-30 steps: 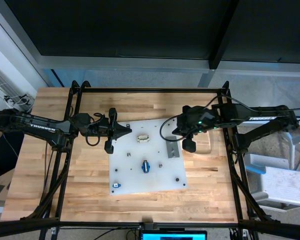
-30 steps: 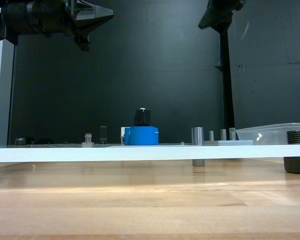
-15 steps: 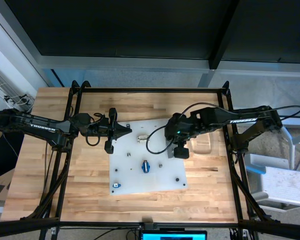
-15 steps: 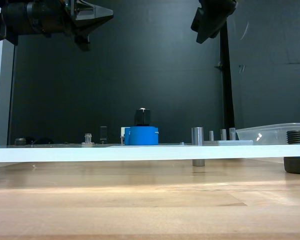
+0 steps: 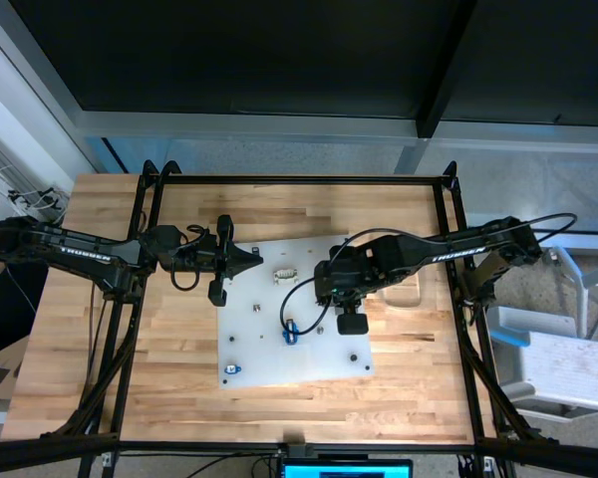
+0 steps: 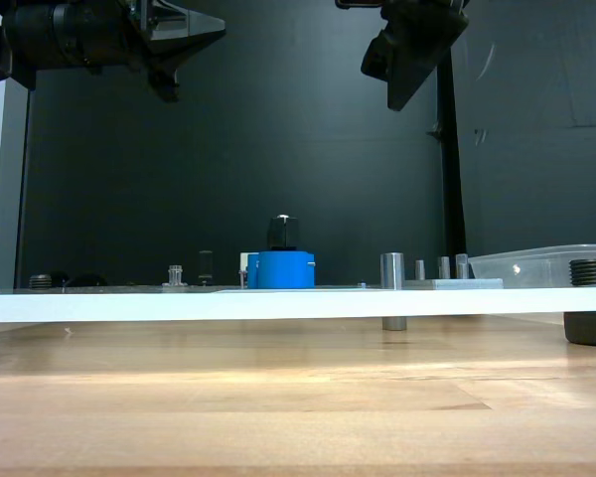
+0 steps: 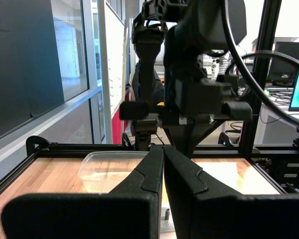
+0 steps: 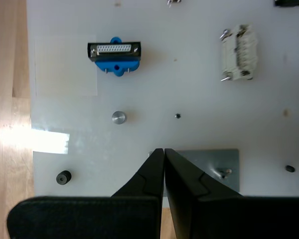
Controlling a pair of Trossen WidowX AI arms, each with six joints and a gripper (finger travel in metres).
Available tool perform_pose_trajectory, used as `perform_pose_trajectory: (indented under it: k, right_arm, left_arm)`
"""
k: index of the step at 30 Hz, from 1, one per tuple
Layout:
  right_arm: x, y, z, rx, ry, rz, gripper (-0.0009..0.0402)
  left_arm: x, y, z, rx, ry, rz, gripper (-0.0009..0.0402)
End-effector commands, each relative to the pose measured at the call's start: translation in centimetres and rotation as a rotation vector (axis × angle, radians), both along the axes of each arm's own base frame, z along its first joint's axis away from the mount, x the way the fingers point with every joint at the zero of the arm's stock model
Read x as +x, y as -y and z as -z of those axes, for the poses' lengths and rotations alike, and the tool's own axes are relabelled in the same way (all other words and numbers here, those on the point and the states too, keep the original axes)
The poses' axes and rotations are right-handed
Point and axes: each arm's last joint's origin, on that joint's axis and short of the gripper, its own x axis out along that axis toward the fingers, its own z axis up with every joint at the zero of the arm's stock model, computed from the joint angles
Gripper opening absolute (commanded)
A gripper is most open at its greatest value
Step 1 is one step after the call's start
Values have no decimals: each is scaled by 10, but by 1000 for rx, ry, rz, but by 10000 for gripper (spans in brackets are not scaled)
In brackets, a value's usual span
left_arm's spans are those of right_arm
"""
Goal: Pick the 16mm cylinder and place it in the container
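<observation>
Right arm is nearer the peg; left arm is parked.
The left gripper (image 7: 163, 149) hangs clenched and empty above the white board (image 8: 189, 50). The silver peg (image 8: 118, 117) stands upright, apparently just off to one side of the right gripper (image 8: 164, 150), which is clenched, empty and raised. The clear tub (image 7: 97, 172) lies beyond, rightward.

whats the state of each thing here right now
16mm cylinder: upright in the white board, not gripped.
container: on the table, open-topped, looks empty.
left gripper: shut, empty, high over the board's left part.
right gripper: shut, empty, high over the board.
</observation>
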Motion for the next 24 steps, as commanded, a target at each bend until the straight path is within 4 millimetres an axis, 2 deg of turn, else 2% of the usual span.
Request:
perform_pose_trajectory:
  k: [1,17,20,24]
  right_arm:
    - [4,-6,7,-2,-21,-10,0]
    - [21,-27,37,18,-95,-28,1]
    - [24,-29,42,16,-105,-28,13]
    - [27,-31,48,16,-113,-27,50]
  left_arm:
    - [0,0,0,0,0,0,0]
    - [0,0,0,0,0,0,0]
    - [0,0,0,0,0,0,0]
    - [0,0,0,0,0,0,0]
